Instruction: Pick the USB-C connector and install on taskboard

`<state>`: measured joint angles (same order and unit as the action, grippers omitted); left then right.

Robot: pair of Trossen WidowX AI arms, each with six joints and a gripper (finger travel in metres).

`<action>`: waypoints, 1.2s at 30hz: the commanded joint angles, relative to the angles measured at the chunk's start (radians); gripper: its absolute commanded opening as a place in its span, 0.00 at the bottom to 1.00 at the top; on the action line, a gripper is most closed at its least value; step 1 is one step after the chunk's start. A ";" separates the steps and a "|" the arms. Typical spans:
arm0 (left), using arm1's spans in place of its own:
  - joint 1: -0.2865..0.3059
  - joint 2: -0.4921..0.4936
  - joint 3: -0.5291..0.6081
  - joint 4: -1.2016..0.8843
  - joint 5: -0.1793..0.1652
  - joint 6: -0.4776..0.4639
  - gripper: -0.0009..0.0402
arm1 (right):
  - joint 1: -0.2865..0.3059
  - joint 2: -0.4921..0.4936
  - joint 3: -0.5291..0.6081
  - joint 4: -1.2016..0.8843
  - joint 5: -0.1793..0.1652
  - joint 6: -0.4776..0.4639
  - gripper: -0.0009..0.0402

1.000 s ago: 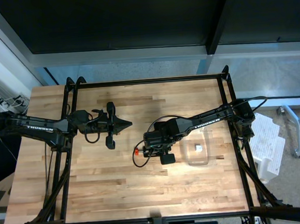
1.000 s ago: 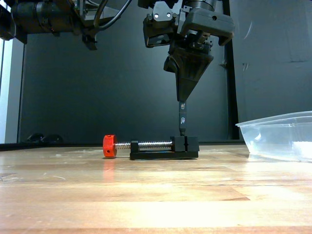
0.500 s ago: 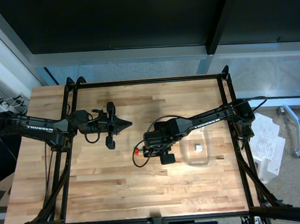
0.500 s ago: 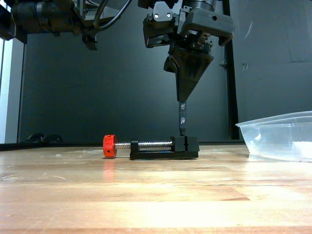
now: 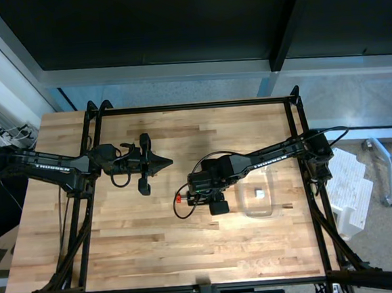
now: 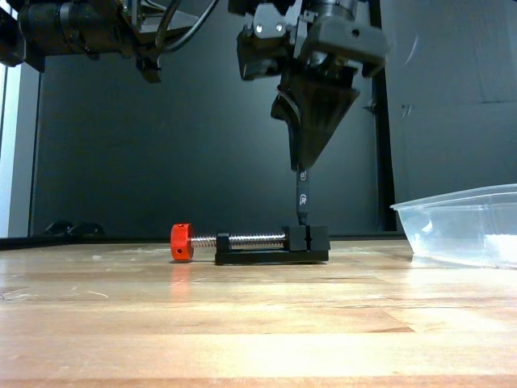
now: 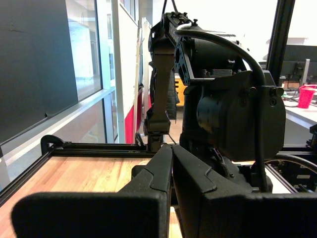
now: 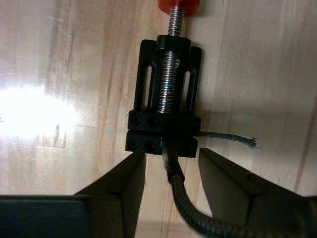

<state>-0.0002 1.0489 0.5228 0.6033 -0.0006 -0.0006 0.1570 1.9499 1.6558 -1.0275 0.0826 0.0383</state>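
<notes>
Right tool (image 6: pixel 300 166) open, astride upright connector (image 6: pixel 301 198); looks seated in taskboard (image 6: pixel 311 242) beneath. You: lift straight up, don't snag cable (image 8: pixel 184 210). Left tool (image 7: pixel 171 153) closed, parked well apart.

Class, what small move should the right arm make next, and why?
Probably lift the right gripper straight up: its fingers stand apart on either side of the USB-C connector, which is upright in the taskboard. The left gripper hangs shut, well clear to the left.

Pale wooden table (image 5: pixel 156 238), dark wall (image 6: pixel 161 145) behind, bright windows (image 7: pixel 84 49)
</notes>
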 commanded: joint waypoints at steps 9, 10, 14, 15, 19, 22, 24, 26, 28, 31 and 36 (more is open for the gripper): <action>0.000 0.000 0.000 0.000 0.000 0.000 0.02 | 0.000 -0.082 0.003 -0.026 -0.001 -0.003 0.52; 0.000 0.000 0.000 0.000 0.000 0.000 0.02 | 0.000 -0.089 0.003 -0.028 -0.001 -0.003 0.52; 0.000 0.000 0.000 0.000 0.000 0.000 0.02 | 0.000 -0.121 0.003 -0.053 -0.001 -0.005 0.52; 0.000 0.000 0.000 0.000 0.000 0.000 0.02 | 0.000 -0.129 0.003 -0.061 0.000 -0.005 0.52; 0.000 0.000 0.000 0.000 0.000 0.000 0.02 | 0.000 -0.171 0.003 -0.069 0.000 -0.003 0.52; 0.000 0.000 0.000 0.000 0.000 0.000 0.02 | -0.002 -0.203 0.003 -0.066 0.000 -0.003 0.52; 0.000 0.000 0.000 0.000 0.000 0.000 0.02 | -0.005 -0.226 -0.002 -0.055 0.001 -0.008 0.51; 0.000 0.000 0.000 0.000 0.000 0.000 0.02 | -0.012 -0.250 -0.017 -0.028 0.000 -0.016 0.51; 0.000 0.000 0.000 0.000 0.000 0.000 0.02 | -0.021 -0.283 -0.046 0.013 0.000 -0.026 0.50; 0.000 0.000 0.000 0.000 0.000 0.000 0.02 | -0.035 -0.356 -0.135 0.135 -0.002 -0.033 0.48; 0.000 0.000 0.000 0.000 0.000 0.000 0.02 | -0.058 -0.496 -0.298 0.346 -0.006 -0.036 0.45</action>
<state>-0.0002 1.0489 0.5224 0.6029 -0.0006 -0.0010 0.1043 1.4837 1.3975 -0.7345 0.0776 0.0040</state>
